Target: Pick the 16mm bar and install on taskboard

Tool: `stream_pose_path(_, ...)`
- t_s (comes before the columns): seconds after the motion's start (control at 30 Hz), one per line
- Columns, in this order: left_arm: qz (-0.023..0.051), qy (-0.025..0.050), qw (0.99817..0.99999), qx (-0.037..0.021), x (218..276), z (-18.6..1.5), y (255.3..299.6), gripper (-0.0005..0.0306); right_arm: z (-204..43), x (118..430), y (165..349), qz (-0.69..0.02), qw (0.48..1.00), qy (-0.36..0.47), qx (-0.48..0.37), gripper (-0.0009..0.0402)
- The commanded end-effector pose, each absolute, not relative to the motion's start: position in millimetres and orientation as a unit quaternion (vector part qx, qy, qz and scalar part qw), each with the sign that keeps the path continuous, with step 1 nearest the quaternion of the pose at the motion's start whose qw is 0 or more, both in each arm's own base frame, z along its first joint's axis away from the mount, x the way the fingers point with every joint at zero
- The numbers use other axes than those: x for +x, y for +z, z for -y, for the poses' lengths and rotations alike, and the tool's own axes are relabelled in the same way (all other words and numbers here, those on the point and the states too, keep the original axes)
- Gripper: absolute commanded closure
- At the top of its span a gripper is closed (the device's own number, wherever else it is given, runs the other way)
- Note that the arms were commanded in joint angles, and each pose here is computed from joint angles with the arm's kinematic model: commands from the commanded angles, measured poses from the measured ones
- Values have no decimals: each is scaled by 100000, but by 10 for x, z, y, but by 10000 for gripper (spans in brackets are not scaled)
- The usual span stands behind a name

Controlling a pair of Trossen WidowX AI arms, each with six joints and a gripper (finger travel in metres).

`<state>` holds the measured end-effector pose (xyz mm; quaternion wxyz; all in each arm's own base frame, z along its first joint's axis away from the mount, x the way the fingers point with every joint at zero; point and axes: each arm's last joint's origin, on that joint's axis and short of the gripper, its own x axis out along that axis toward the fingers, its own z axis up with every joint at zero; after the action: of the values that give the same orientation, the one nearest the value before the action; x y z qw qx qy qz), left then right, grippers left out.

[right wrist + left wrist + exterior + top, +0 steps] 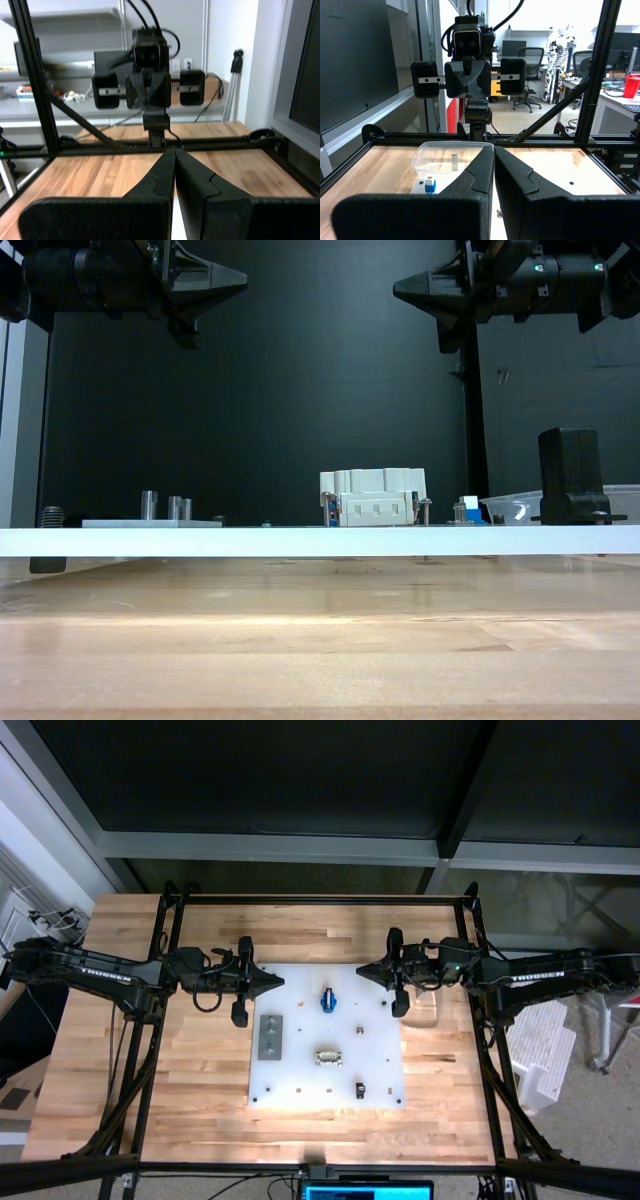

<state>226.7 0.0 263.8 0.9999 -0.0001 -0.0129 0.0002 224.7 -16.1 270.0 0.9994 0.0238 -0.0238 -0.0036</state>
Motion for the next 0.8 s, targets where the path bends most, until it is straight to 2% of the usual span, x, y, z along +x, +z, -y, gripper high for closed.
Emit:
stream_pose_path(0.03, 1307, 19, 99991, -10, 2268, 0, 2639, 300, 160, 2245, 2677, 1085, 99961, -391, 2559, 393)
stream_pose_path(0.1, 1287, 38, 99992, -10, 2268, -1, 2639, 300, 161, 2246, 2651, -337, 99937, -432, 3507, 393)
stream_pose_path(0.3, 1268, 38, 99992, -10, 2268, -1, 2638, 300, 167, 2258, 2635, -13128, 99052, -936, 3941, 393)
stream_pose_path(0.63, 1287, 19, 99992, -10, 2268, 0, 2639, 300, 159, 2137, 2902, -30654, 95082, -1174, 4288, 393)
stream_pose_path(0.8, 1307, 38, 99991, -10, 2268, -1, 2639, 300, 150, 2023, 3063, -36981, 92769, -1477, 4905, 393)
